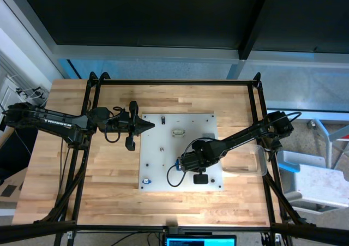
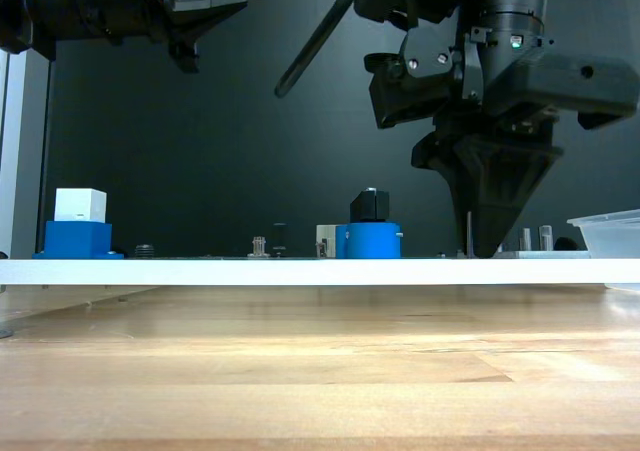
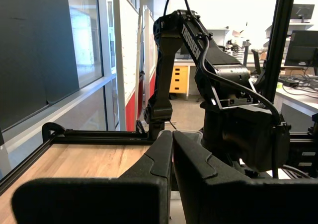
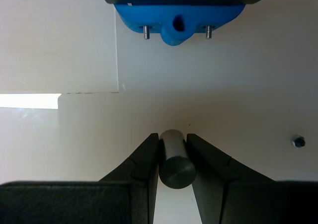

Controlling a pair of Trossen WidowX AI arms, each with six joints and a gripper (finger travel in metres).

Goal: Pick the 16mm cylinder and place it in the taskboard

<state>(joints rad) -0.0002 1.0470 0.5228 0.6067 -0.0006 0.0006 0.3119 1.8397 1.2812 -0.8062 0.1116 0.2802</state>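
Note:
The 16mm cylinder (image 4: 175,160) is a short grey metal rod held upright between the fingers of my right gripper (image 4: 173,139), which is shut on it. Its far end is at the white surface of the taskboard (image 4: 248,85), and I cannot tell whether it sits in a hole. From above, the right gripper (image 1: 184,164) is low over the middle of the taskboard (image 1: 158,167) and hides the cylinder. In the low view its tips (image 2: 490,243) reach down to the board (image 2: 250,271). My left gripper (image 1: 146,125) hovers shut and empty above the board's left edge.
A clear plastic tray (image 1: 246,160) lies just right of the board. A blue knob (image 2: 372,239) stands near the gripper, and a blue block with a white cube (image 2: 78,226) stands at the board's left. A blue fixture (image 4: 176,18) lies ahead of the right fingers.

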